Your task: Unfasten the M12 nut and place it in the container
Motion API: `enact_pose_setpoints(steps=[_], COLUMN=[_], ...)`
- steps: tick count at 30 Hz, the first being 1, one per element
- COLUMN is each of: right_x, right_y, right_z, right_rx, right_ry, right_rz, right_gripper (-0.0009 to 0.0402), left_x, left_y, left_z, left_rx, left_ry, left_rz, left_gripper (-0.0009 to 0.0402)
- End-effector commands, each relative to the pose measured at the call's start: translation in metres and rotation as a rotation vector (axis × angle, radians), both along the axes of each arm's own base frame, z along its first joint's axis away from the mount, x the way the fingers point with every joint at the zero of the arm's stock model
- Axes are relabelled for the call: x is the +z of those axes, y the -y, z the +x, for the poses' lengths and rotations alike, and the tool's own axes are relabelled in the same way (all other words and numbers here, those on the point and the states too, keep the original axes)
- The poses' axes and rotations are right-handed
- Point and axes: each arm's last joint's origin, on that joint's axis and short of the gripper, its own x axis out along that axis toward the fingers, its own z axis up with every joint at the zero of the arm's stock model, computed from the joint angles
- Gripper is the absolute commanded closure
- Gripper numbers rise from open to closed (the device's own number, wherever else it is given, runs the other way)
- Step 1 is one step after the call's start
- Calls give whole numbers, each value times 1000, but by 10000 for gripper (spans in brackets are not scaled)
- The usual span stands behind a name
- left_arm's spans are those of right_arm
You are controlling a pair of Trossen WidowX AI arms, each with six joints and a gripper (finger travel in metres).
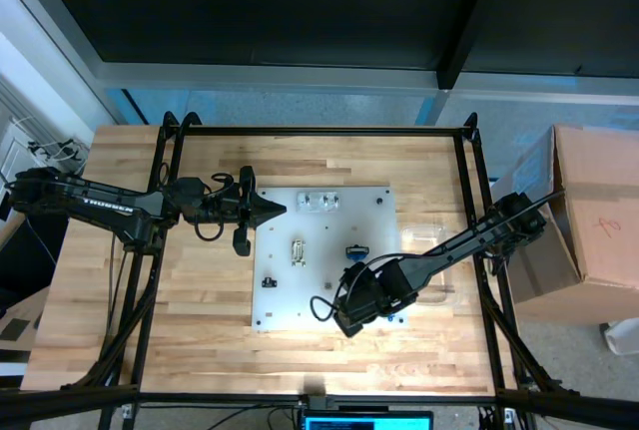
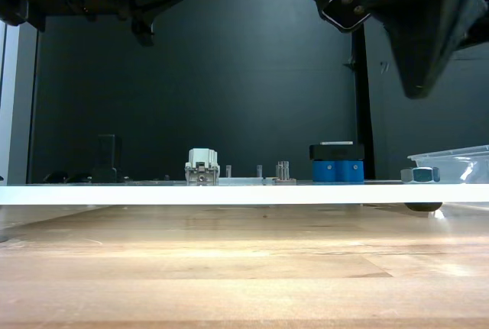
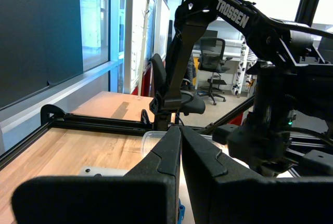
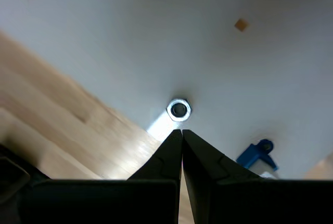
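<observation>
Nut (image 4: pixel 178 109), stud unseen, beneath right jaws

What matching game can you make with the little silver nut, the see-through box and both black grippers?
1 small silver nut
2 clear plastic container
3 black left gripper
4 black right gripper

A beside the white board's right edge
B shut, high over the board's far left
C on the board
D shut, raised above the nut

Pairs: 1-C, 2-A, 3-B, 4-D

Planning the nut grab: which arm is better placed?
Right. The right gripper hangs shut and empty above the nut at the board's near edge; threaded on or loose, I cannot tell. The left gripper, shut, is over the board's far left edge.
</observation>
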Motion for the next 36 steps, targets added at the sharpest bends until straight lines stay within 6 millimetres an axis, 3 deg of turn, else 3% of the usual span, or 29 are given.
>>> enact_pose_setpoints(steps=[1, 10, 15, 25, 30, 36], right_x=[0, 0, -14, -41, -47, -47], right_y=[-1, 0, -4, -8, -4, 0], right_z=[1, 0, 9, 19, 23, 24], right_rx=[-78, -176, -299, -353, -364, -377], right_ry=[-5, -20, -56, -121, -126, -112], right_rz=[16, 27, 38, 53, 50, 28], right_gripper=[386, 340, 290, 200, 187, 203], left_x=[0, 0, 0, 0, 0, 0], left_y=[0, 0, 0, 0, 0, 0], left_z=[0, 0, 0, 0, 0, 0], left_rx=[0, 0, 0, 0, 0, 0], left_ry=[0, 0, 0, 0, 0, 0], left_rz=[0, 0, 0, 0, 0, 0], left_gripper=[393, 393, 393, 393, 393, 393])
